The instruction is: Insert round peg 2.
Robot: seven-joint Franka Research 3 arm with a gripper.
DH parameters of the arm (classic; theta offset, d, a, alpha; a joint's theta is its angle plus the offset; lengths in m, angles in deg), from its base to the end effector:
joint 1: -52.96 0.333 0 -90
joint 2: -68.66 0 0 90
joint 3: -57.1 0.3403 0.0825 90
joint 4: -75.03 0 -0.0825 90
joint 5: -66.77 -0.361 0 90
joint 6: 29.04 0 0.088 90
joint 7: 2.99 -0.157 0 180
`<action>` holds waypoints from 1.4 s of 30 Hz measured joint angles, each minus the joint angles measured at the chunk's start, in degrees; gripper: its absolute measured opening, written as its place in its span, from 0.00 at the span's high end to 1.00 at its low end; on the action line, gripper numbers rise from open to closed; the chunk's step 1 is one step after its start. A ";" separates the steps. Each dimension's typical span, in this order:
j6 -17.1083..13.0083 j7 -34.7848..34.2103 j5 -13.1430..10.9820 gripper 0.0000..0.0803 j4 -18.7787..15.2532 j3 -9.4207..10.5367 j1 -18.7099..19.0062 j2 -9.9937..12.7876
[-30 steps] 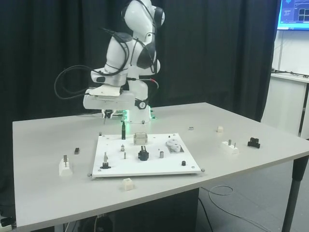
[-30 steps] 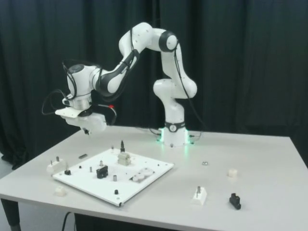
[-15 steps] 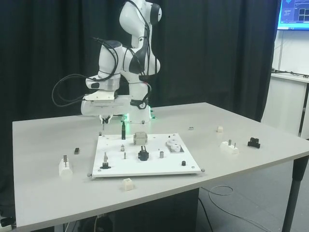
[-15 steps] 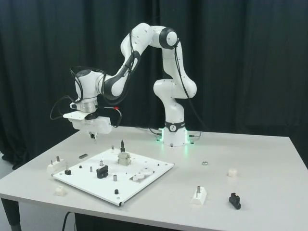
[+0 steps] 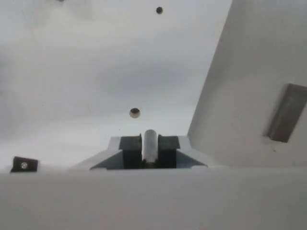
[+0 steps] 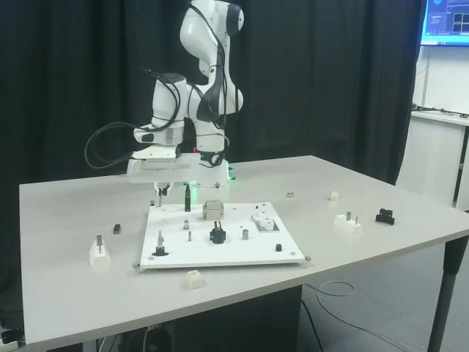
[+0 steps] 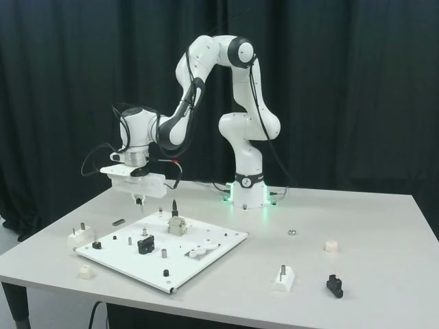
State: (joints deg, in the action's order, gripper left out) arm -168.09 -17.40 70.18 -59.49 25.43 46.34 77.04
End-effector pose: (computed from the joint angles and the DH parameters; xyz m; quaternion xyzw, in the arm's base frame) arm 0.3845 -0.3096 0.2679 0.9049 -0.4210 -0.0349 0.0512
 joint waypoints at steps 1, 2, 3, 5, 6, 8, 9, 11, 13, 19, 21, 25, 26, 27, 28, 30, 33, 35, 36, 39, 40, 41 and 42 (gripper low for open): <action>-0.79 0.00 -0.16 0.92 -0.50 -0.04 0.00 -0.01; -1.46 0.00 -0.31 0.92 -0.92 -0.07 0.00 -0.01; -2.09 0.00 -0.49 0.92 -1.27 -0.11 0.00 -0.01; -3.38 0.00 -0.77 0.92 -2.01 -0.18 0.00 -0.01; -3.92 0.00 -0.84 0.92 -2.35 -0.20 0.00 -0.01; -4.97 0.00 -0.95 0.92 -2.95 -0.21 0.00 -0.01; -5.47 0.00 -1.03 0.92 -3.25 -0.21 0.00 -0.01; -6.33 0.01 -1.29 0.92 -3.81 -0.21 0.00 0.00; -7.06 0.12 -1.69 0.92 -4.24 -0.21 0.00 0.01; -8.45 0.71 -2.61 0.92 -5.18 -0.21 0.00 0.07; -8.66 1.09 -3.08 0.92 -5.28 -0.21 0.00 0.17; -9.06 1.85 -3.58 0.92 -5.59 -0.27 0.00 0.33; -9.17 1.95 -3.73 0.92 -5.70 -0.30 0.00 0.36; -9.32 2.06 -3.91 0.92 -5.84 -0.33 0.00 0.39; -9.48 2.18 -4.06 0.92 -5.97 -0.35 0.00 0.41; -9.90 2.54 -4.43 0.92 -6.29 -0.40 0.00 0.50; -10.25 3.19 -5.30 0.92 -6.57 -0.46 0.00 0.79; -10.36 3.75 -5.89 0.92 -6.59 -0.48 0.00 1.13; -10.43 4.06 -6.20 0.92 -6.59 -0.49 0.00 1.29; -10.75 5.01 -7.27 0.92 -6.59 -0.50 0.00 1.85; -10.88 5.28 -7.68 0.92 -6.59 -0.51 0.00 2.02; -11.04 5.57 -8.00 0.92 -6.59 -0.52 0.00 2.20; -11.22 5.85 -8.27 0.92 -6.58 -0.54 0.00 2.37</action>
State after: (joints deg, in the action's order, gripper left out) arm -179.31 -11.56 61.91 -66.07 24.90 46.34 79.40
